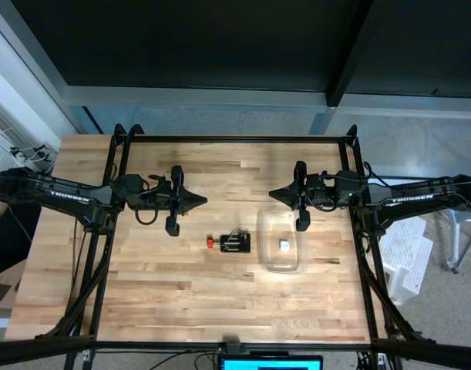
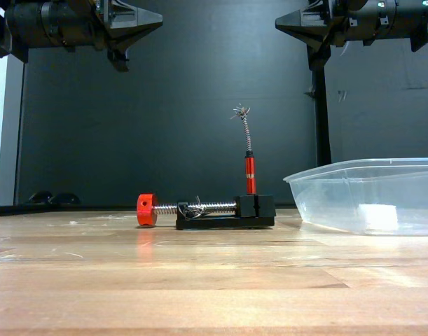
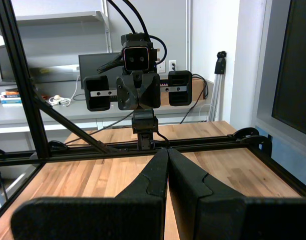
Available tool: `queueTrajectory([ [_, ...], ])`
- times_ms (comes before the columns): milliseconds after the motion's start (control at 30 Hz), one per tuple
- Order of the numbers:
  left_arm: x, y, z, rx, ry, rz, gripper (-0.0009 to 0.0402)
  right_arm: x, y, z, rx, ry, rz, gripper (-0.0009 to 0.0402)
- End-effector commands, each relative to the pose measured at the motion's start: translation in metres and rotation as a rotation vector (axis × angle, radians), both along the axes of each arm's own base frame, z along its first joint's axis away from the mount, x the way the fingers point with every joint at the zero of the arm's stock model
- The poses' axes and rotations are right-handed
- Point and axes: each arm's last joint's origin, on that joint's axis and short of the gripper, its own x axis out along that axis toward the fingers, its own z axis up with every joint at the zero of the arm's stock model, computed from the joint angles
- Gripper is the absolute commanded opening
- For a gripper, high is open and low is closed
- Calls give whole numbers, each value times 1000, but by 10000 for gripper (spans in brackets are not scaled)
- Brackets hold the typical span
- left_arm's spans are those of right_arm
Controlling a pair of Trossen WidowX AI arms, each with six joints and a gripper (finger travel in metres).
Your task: Pick the RCA connector and install on taskboard
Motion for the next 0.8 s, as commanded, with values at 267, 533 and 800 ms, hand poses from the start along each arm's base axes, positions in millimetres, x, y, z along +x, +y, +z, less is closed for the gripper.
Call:
queueTrajectory([
  [267, 0, 0, 0, 0, 0, 0, 0, 0, 0, -3, 0, 28, 0, 0],
  [533, 0, 0, 0, 0, 0, 0, 0, 0, 0, -3, 0, 28, 0, 0],
  [800, 0, 0, 0, 0, 0, 0, 0, 0, 0, -3, 0, 28, 1, 0],
])
